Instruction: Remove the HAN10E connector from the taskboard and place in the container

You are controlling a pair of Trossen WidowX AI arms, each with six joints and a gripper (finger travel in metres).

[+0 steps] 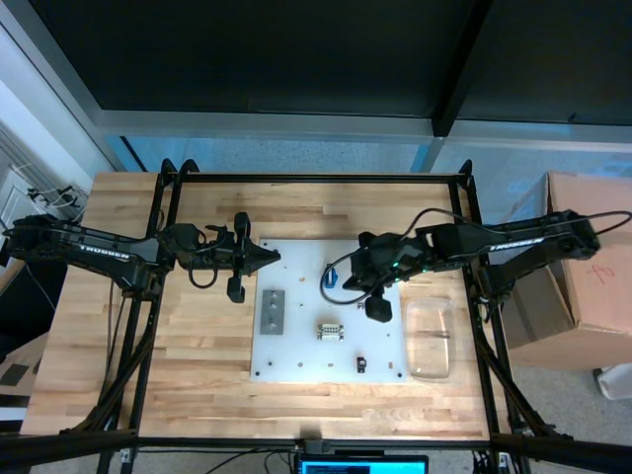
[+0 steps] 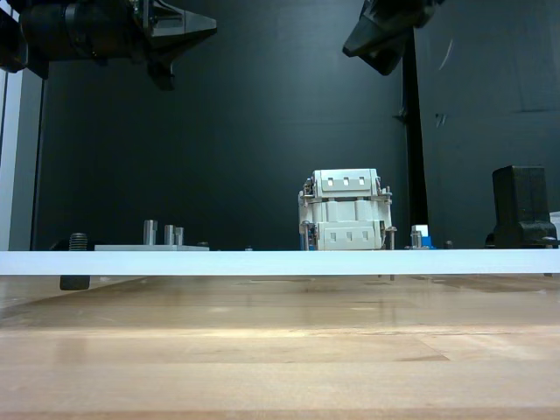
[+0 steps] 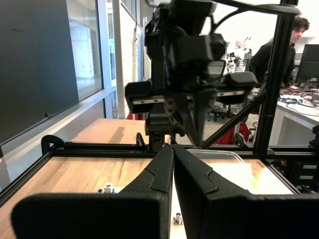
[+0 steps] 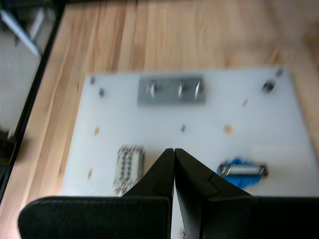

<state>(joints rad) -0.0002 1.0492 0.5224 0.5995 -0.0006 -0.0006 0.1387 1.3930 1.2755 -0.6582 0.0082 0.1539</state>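
The beige HAN10E connector [image 1: 331,331] stands upright in its seat on the white taskboard [image 1: 296,346]; in the low view the connector [image 2: 345,211] rises from the board, and the right wrist view shows the connector [image 4: 128,167] too. No gripper touches it. My left gripper [image 1: 272,257] hovers over the board's far left corner, fingers [image 3: 159,172] pressed together, empty. My right gripper [image 1: 348,279] hangs above the board's far right part, beyond the connector, fingers [image 4: 167,167] shut on nothing. The clear container [image 1: 432,339] sits right of the board.
A grey metal block [image 1: 272,310] with posts [image 2: 164,234] lies on the board's left. A blue connector [image 1: 331,281] sits under the right arm. A small black part [image 1: 361,364] stands near the board's front. A black frame [image 1: 316,179] rings the table; a cardboard box [image 1: 588,286] stands right.
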